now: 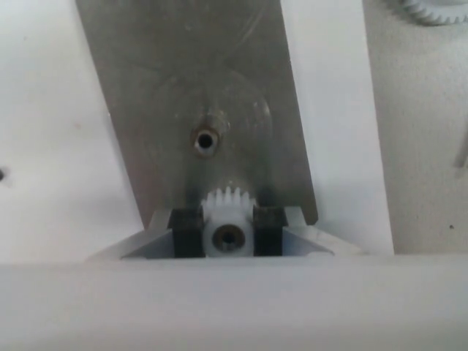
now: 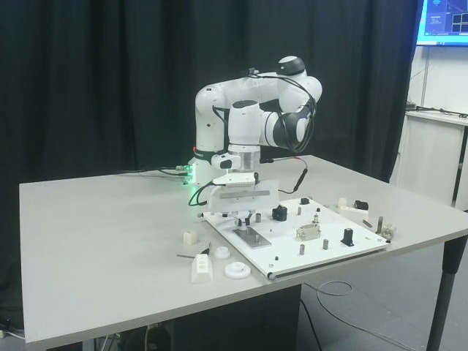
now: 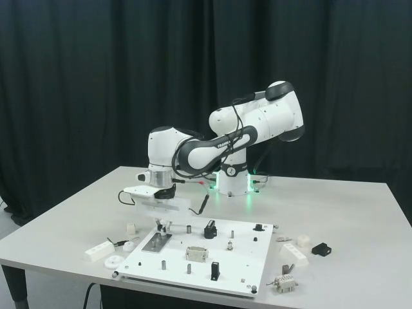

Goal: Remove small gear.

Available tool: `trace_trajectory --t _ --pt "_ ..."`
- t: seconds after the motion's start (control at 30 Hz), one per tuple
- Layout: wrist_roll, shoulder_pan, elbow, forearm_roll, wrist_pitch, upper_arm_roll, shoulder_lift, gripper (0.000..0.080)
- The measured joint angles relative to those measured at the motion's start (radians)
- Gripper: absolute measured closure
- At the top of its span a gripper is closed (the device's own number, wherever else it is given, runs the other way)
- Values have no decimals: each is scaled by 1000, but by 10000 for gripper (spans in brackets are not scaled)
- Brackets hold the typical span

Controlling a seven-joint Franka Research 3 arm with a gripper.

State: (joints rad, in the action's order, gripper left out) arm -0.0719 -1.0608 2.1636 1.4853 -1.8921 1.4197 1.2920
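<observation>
In the wrist view a small white gear (image 1: 228,219) sits between the two black fingertip pads (image 1: 187,232) of my gripper (image 1: 228,235), which is shut on it. The gear hangs over the near end of a grey metal plate (image 1: 190,88) that has a bare hole (image 1: 205,140) in its middle. From the room cameras the gripper (image 2: 246,217) hovers just above that plate (image 2: 252,237) on the white board (image 2: 329,252); in the second room view the gripper (image 3: 162,226) is over the plate (image 3: 156,243). The gear itself is too small to make out there.
A larger white gear (image 2: 237,271) and a smaller white gear (image 2: 221,253) lie off the board near a white block (image 2: 201,270). Black and metal parts (image 2: 279,213) stand on the board. Loose pieces (image 3: 320,248) lie on the grey table (image 3: 347,212).
</observation>
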Motion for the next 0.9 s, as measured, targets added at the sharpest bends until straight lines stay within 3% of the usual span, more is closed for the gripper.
trace_trajectory --t 0.9 --pt "83 -1 0 0 -1 1 0 666"
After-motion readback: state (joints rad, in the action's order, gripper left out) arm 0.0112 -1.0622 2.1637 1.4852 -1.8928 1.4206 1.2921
